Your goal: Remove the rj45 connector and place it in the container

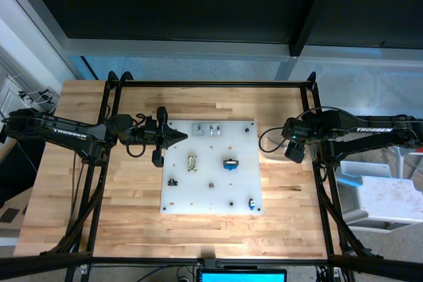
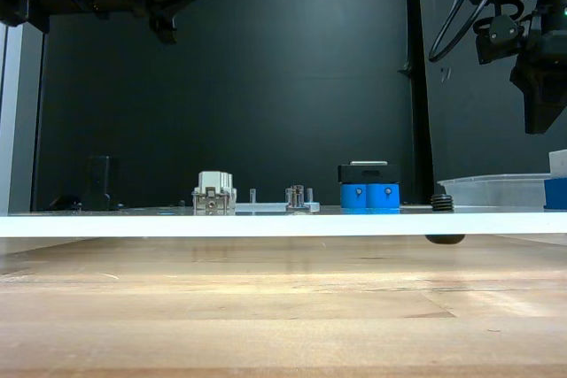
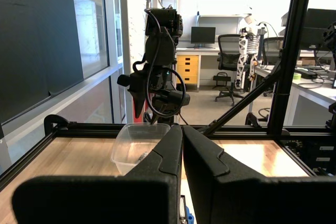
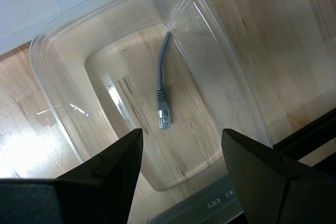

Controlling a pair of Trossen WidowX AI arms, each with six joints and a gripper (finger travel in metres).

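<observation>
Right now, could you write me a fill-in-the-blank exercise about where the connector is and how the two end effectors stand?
1. The connector lies ____ the container.
2. The right end effector hangs above the container with its fingers ____.
3. The left end effector hangs above the left edge of the board with its fingers ____.

Missing words: inside; open; shut.
</observation>
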